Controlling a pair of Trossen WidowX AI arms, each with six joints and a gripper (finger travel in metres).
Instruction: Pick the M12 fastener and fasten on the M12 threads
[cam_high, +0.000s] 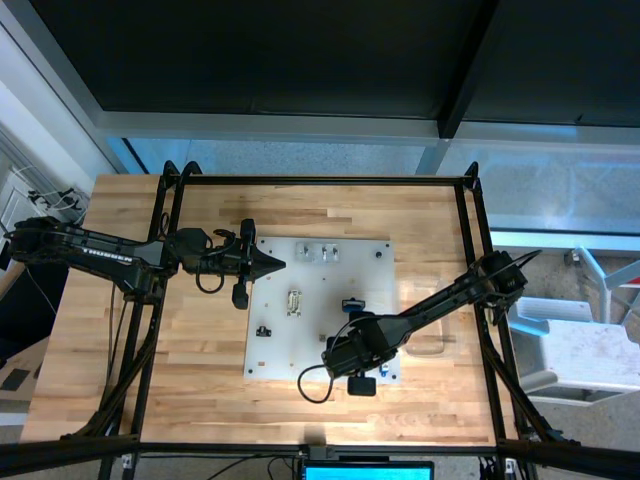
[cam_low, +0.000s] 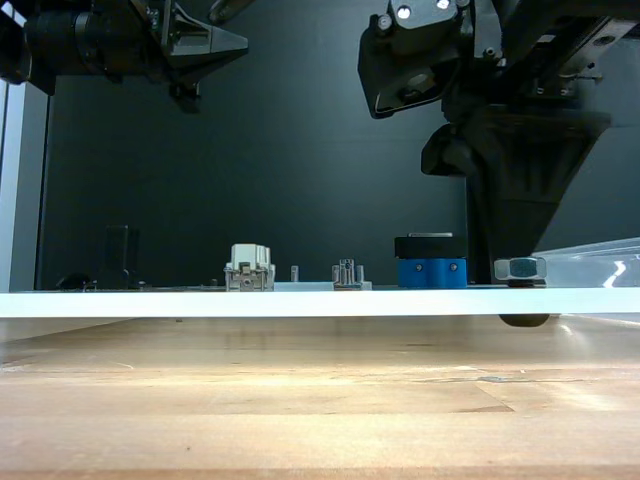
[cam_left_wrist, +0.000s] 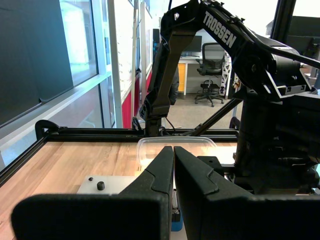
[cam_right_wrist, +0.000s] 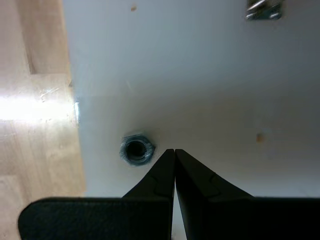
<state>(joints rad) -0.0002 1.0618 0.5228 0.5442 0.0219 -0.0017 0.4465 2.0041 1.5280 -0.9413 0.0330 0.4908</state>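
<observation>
Beside the nut (cam_right_wrist: 136, 149), right end effector (cam_right_wrist: 174, 151) points down; left end effector (cam_left_wrist: 173, 148) hovers far-left; both closed.

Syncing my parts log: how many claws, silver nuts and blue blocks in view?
Silver hexagonal metal nuts: 1
Blue blocks: 1
Black claws: 2, left claw raised above the white board's left side, right claw low beside the nut
Total: 4
</observation>
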